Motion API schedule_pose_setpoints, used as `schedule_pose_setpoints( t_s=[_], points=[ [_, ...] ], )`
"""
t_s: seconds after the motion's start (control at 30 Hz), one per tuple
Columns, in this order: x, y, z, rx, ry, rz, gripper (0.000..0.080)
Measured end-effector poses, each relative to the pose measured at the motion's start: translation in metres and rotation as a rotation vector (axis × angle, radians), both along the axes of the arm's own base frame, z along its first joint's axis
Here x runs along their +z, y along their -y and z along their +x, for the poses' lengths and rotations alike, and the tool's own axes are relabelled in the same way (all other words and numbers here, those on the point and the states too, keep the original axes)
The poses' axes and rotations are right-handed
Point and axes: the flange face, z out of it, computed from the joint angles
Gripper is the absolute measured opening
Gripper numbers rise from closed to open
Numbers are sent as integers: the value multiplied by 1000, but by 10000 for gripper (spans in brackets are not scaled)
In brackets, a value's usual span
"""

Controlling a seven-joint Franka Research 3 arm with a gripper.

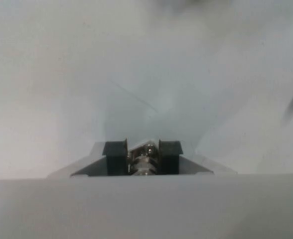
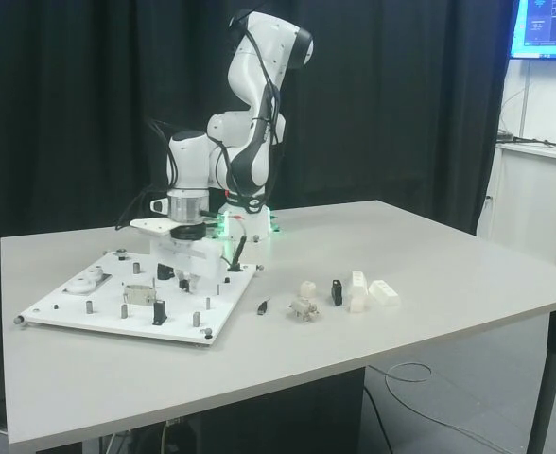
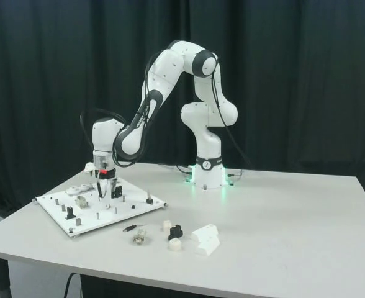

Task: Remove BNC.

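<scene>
In the wrist view, the 2 black fingertips (image 1: 115, 154) sit closed against a metal BNC connector (image 1: 143, 158), pinched between them. The gripper (image 3: 103, 188) hangs upright over the white board (image 3: 133, 214), low above its surface. Beyond the board, small white blocks (image 3: 206, 238) lie loose on the grey table (image 3: 294, 236).

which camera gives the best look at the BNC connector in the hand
The wrist view: the BNC connector sits close up between the black fingers. Both room views show only the hand low over the white board; the connector is too small to discern.
</scene>
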Motion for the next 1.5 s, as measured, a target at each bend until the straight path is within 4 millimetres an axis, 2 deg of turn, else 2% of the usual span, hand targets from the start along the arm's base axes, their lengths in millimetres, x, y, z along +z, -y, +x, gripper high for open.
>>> schedule_pose_setpoints(
  t_s=[1.5],
  points=[
    [1, -1, 3, 675, -27, -15, 130]
  ],
)
